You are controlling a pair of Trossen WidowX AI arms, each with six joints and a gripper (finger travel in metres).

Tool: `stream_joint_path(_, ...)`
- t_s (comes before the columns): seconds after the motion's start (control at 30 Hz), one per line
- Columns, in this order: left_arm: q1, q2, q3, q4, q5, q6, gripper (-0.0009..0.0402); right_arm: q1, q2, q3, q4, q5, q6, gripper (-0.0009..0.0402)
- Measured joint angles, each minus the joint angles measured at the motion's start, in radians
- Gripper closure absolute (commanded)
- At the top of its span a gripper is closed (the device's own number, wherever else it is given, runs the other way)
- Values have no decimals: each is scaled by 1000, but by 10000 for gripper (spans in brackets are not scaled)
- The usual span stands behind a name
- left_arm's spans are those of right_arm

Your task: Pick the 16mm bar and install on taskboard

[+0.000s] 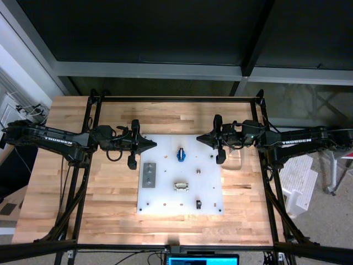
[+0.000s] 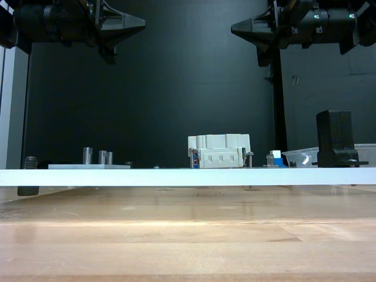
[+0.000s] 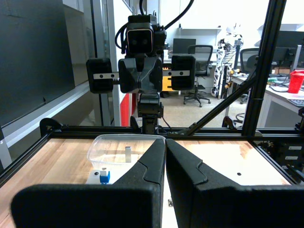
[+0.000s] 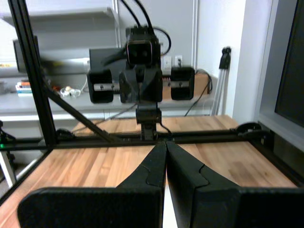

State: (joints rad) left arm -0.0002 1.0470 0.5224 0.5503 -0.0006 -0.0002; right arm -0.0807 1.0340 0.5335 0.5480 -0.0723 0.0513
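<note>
Above the taskboard's [image 1: 165, 194] far edge, left tool [image 1: 153, 144] and right tool [image 1: 199, 138] are held shut and empty, and the 16mm bar [image 3: 127, 154], seemingly upright in a clear tray [image 3: 118, 137], could be toppled by an off-centre grasp.

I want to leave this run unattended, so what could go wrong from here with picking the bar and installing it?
Both grippers hang shut above the far edge of the taskboard, the left gripper near its left corner, the right gripper right of the blue knob.
1. What looks like the bar stands inside a clear tub; fingers reaching in might catch its rim or shove it.
2. Descending onto the board, an arm could strike the knob or the connector.
</note>
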Motion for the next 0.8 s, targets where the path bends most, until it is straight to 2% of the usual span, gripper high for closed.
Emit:
stream_joint_path(0.2, 0, 0, 0, 0, 0, 0, 393, -1, -1, 5, -92, 0, 16, 393)
stream_joint_path(0.8, 0, 0, 0, 0, 0, 0, 393, -3, -3, 384, -1137, 1, -10, 393)
